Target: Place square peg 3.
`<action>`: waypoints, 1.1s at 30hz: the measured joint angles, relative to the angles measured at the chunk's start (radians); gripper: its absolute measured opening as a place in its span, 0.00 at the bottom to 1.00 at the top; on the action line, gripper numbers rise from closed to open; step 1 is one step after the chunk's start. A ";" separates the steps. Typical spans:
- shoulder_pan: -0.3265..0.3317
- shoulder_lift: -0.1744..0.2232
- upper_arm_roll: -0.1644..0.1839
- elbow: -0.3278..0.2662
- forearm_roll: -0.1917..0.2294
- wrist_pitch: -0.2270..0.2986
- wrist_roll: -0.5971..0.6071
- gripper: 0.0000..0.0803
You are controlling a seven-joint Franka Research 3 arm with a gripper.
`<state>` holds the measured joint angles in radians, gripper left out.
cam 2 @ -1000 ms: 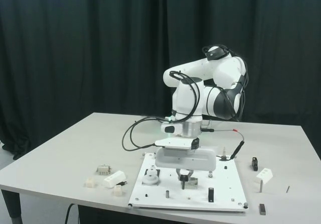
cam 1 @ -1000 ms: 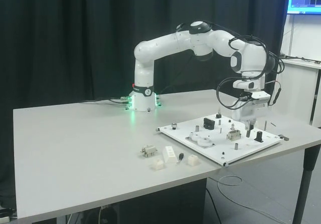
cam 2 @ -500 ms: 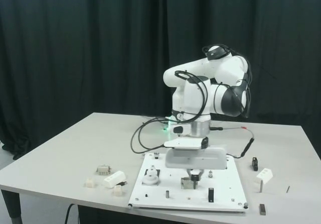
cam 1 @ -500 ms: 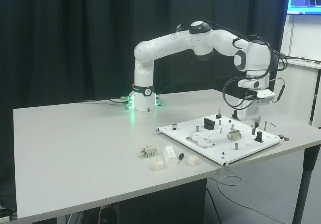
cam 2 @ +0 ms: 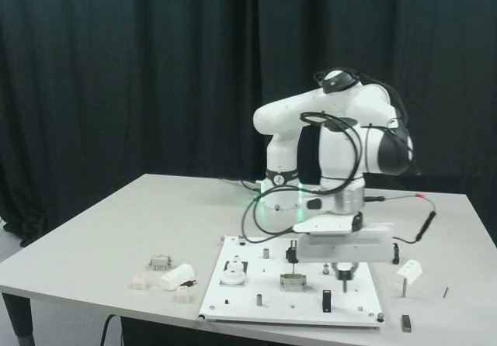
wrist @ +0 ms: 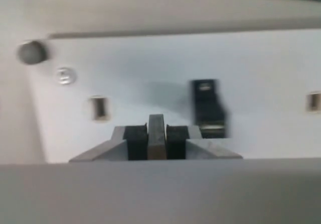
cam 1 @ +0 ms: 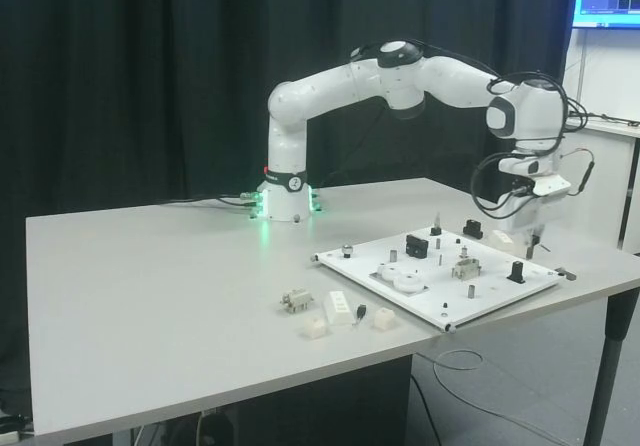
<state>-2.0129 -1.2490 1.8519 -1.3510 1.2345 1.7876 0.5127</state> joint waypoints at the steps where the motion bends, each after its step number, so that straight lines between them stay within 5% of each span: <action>1: 0.004 0.000 0.003 0.004 0.000 -0.002 0.012 0.09; 16: 0.066 0.000 0.048 0.052 -0.014 -0.001 0.148 0.09; 33: 0.144 0.000 0.112 0.064 -0.082 0.073 0.270 0.09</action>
<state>-1.8692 -1.2492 1.9640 -1.2868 1.1525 1.8606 0.7823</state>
